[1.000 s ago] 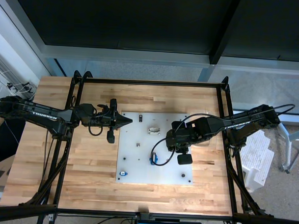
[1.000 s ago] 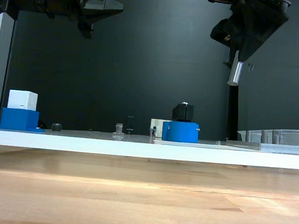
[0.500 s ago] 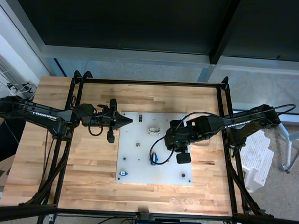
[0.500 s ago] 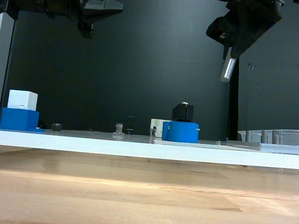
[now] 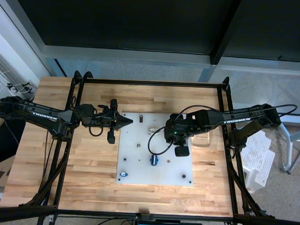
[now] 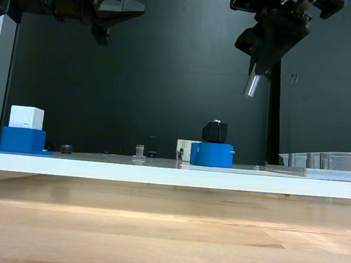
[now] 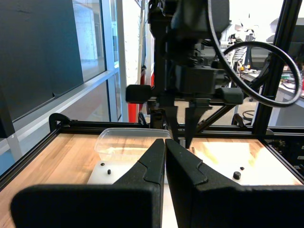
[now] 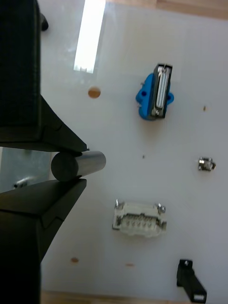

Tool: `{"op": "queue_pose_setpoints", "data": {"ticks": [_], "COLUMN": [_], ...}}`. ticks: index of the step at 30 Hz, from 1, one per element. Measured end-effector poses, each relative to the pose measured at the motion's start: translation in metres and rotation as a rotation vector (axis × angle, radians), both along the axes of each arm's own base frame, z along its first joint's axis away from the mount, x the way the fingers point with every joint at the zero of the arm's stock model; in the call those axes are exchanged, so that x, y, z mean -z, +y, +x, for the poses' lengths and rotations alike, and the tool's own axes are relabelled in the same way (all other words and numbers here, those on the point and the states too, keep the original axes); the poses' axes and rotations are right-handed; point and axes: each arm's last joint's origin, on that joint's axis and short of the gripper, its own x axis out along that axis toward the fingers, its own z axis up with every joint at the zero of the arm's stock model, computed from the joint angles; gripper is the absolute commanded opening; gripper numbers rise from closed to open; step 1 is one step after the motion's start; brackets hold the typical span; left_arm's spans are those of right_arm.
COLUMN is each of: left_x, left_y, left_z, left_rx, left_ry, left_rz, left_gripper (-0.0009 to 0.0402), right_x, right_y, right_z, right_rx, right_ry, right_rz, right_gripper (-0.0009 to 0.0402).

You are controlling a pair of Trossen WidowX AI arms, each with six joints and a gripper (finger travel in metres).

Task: Remove the 16mm cylinder and place in the container

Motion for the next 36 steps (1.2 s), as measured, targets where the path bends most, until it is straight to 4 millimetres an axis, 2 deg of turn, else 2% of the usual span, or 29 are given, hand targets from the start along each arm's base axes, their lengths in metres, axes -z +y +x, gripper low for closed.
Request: {"op": "queue_pose_setpoints", "data": {"ticks": [13,20,29,36], "left_x": [0.0,0.0,0.0,0.0], "left_y": [0.0,0.0,0.0,0.0], "left_z": [0.0,0.0,0.0,0.0], "left_rx": [0.0,0.0,0.0,0.0], "left_ry": [-0.001,-0.001,0.0,0.0], "left_rz": [0.0,0.0,0.0,0.0], "left_gripper": [0.0,0.0,0.0,0.0], "right_x": [0.005,0.012,0.02,0.026], "right_y": [-0.035,-0.049,-0.061,-0.062], "right_z": [-0.019,-0.04,-0.075,-0.106], "right_rx": [0.074,0.121,0.183,0.247], "right_ry": [-0.029,-0.074,-0.141,-0.158], "right_rz": [-0.02,-0.025,-0.03,-0.02], "right_gripper": [0.0004,0.0009,0.0103,0.0184]}}
